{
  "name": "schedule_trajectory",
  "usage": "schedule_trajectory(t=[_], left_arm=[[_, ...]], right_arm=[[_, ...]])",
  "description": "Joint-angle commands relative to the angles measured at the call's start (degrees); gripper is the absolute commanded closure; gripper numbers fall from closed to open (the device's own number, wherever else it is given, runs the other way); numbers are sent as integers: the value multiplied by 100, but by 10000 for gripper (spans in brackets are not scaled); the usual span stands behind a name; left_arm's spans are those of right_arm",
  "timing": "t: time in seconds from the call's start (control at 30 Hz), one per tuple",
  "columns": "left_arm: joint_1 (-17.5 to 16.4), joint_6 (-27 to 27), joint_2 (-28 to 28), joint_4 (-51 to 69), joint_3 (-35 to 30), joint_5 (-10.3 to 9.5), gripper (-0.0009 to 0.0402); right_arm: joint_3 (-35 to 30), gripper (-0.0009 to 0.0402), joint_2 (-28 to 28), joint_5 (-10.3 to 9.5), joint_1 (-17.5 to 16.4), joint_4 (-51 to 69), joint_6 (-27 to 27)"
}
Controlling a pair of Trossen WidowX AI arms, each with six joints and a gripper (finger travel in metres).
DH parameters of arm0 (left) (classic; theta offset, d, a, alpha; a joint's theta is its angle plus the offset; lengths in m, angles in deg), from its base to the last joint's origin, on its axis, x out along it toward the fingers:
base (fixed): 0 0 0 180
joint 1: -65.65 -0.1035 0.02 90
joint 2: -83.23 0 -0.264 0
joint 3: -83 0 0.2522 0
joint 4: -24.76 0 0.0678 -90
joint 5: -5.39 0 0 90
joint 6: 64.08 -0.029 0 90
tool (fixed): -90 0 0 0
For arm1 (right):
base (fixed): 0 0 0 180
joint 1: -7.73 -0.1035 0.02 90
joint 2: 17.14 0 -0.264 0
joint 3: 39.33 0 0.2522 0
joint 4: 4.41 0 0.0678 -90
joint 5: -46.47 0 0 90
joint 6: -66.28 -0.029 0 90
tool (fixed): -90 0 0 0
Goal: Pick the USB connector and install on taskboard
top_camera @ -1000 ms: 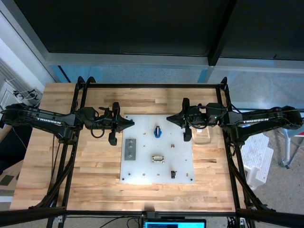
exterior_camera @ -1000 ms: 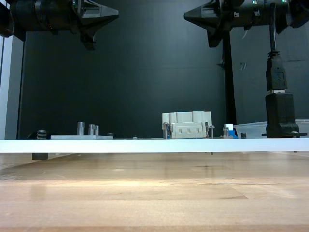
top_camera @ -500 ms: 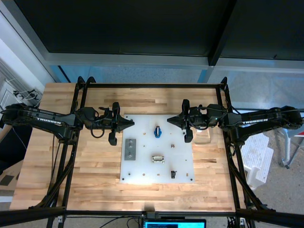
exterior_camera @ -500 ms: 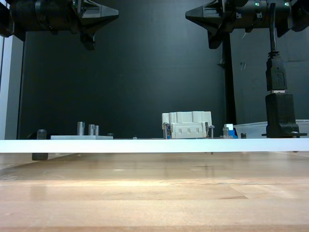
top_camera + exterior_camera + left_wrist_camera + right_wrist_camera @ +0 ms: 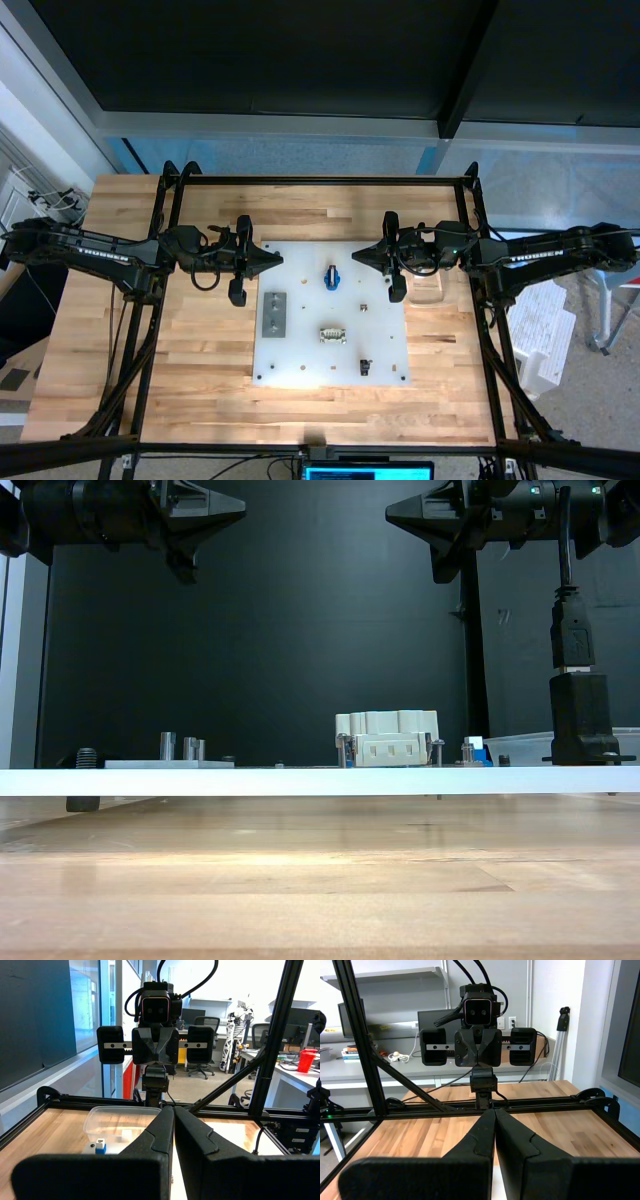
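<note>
Hovering above the far edge of the taskboard (image 5: 300,350), the right gripper (image 5: 358,251) and left gripper (image 5: 276,259) face each other, fingers pressed together, holding nothing. The USB connector (image 5: 365,366) stands upright near the board's front-right corner, nearer the right gripper, well toward the near edge from it.

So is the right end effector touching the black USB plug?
Apart. The high view shows the right end effector shut over the far edge of the taskboard, and the USB connector near the front edge. The left end effector hangs shut opposite.
</note>
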Motion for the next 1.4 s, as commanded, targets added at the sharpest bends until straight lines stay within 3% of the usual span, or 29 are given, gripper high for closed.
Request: schedule_trajectory(t=[0.03,1.4], left_arm=[[0,0,2,0,0,0,393],[0,0,2,0,0,0,393]], right_arm=[[-2,393,4,17,-2,-2,31],[-4,393,4,17,-4,319,57]])
